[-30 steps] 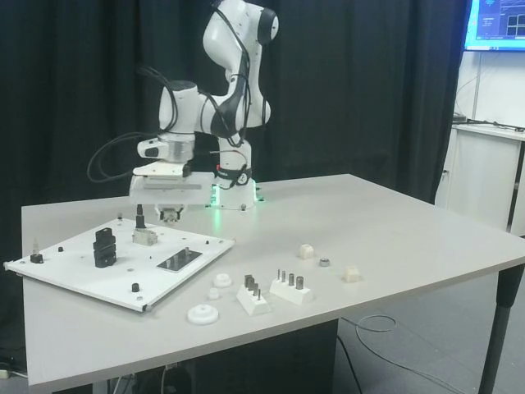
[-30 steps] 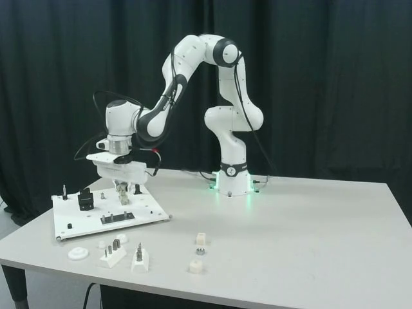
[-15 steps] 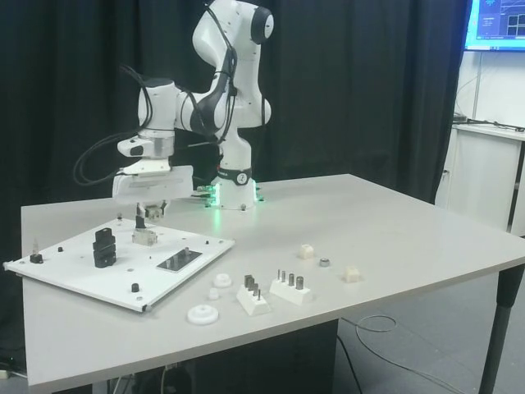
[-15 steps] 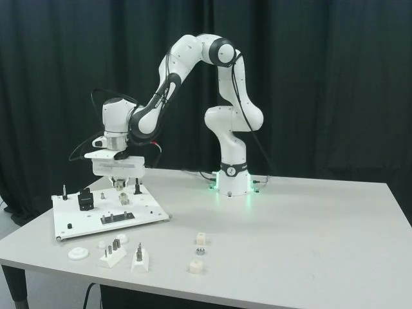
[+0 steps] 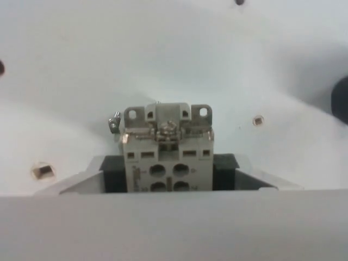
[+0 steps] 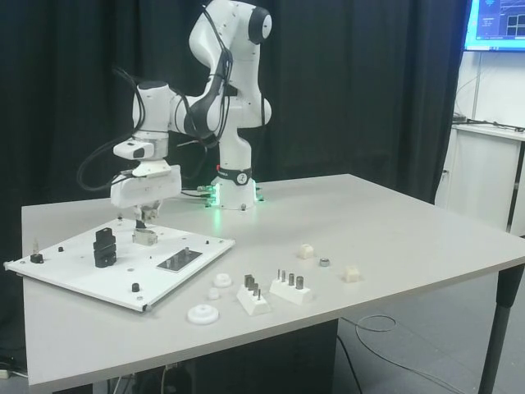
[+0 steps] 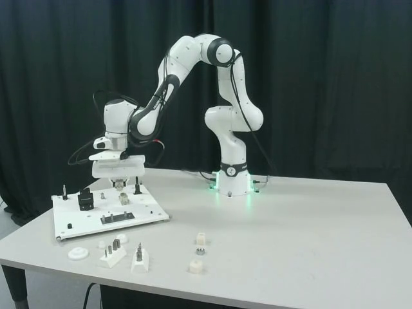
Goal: Insert waterproof.
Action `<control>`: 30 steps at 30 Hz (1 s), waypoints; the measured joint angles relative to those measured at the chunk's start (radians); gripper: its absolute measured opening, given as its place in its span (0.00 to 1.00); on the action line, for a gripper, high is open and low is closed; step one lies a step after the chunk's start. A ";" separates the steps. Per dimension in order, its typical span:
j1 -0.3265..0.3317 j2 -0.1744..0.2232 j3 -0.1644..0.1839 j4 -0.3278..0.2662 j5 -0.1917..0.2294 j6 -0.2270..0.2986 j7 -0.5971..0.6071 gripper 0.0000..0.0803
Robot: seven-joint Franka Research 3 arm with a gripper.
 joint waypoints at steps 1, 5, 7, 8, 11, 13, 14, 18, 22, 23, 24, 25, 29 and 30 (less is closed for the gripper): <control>0.000 0.000 0.000 -0.005 0.005 0.007 -0.022 0.39; -0.002 0.000 -0.001 -0.023 0.035 0.029 -0.100 0.39; -0.003 -0.001 -0.001 -0.031 0.052 0.036 -0.138 0.39; -0.004 -0.002 -0.001 -0.034 0.061 0.038 -0.160 0.39; -0.008 -0.005 -0.002 -0.042 0.093 0.039 -0.221 0.39; -0.012 -0.007 -0.002 -0.045 0.117 0.039 -0.260 0.39; -0.014 -0.008 -0.003 -0.046 0.128 0.038 -0.279 0.39; -0.024 -0.012 -0.004 -0.051 0.173 0.031 -0.354 0.39; -0.036 -0.019 -0.004 -0.057 0.202 0.030 -0.410 0.39; -0.039 -0.021 -0.005 -0.058 0.204 0.030 -0.422 0.39; -0.041 -0.022 -0.005 -0.059 0.205 0.030 -0.432 0.39; -0.042 -0.023 -0.005 -0.059 0.205 0.030 -0.440 0.39; -0.045 -0.027 -0.006 -0.060 0.205 0.030 -0.463 0.39; -0.045 -0.027 -0.007 -0.060 0.205 0.030 -0.467 0.39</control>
